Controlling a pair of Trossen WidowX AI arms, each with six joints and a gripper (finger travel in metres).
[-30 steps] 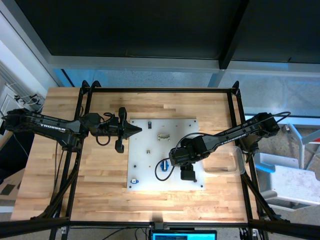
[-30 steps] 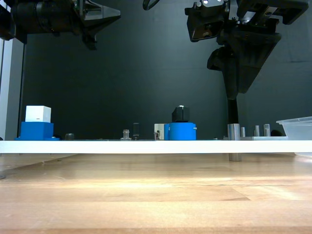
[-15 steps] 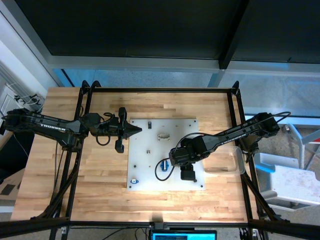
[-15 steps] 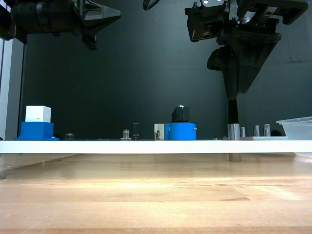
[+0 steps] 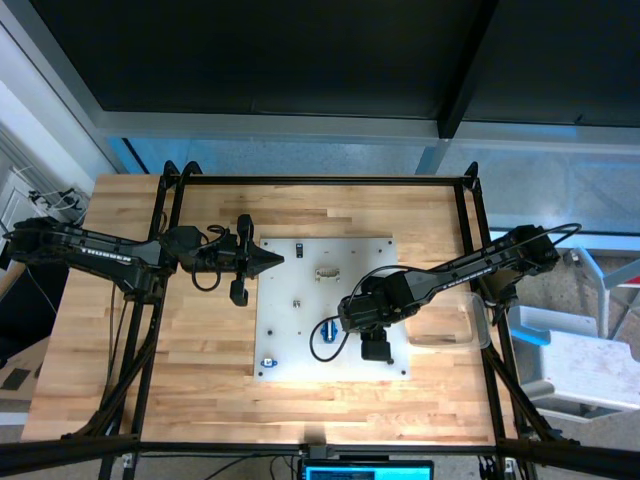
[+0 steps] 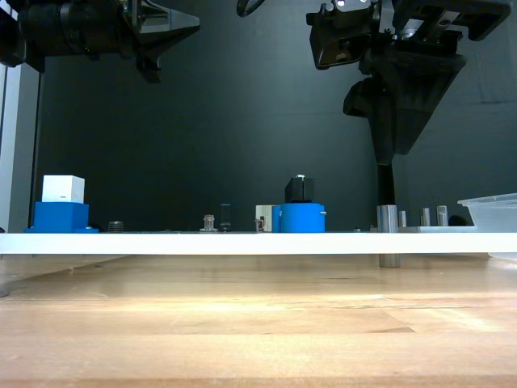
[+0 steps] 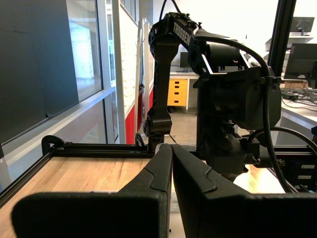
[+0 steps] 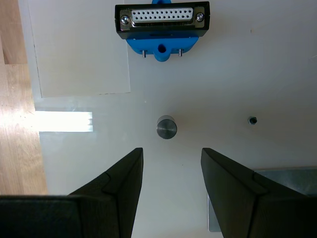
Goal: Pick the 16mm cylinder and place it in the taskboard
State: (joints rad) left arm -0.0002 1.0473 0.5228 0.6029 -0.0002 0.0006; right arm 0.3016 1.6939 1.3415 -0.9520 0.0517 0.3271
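The 16mm cylinder (image 8: 166, 127) is a short grey metal peg standing upright in the white taskboard (image 8: 89, 54), free of any grip. In the low view the cylinder (image 6: 388, 218) pokes out below the plate. My right gripper (image 8: 171, 151) hangs straight above it, open, its fingers apart on either side and clear of the peg. It shows over the taskboard (image 5: 290, 340) as the right gripper (image 5: 372, 345), hiding the peg there. My left gripper (image 7: 172, 151) is shut on nothing, held high beside the board's left edge (image 5: 268, 258).
A blue D-sub connector (image 8: 162, 25) sits just beyond the peg. Other small pegs (image 6: 425, 216) and a grey block edge (image 8: 233, 198) stand close by. A blue round connector (image 6: 302, 217) and a blue-and-white block (image 6: 61, 206) rise from the board. A clear tray (image 5: 450, 325) lies right.
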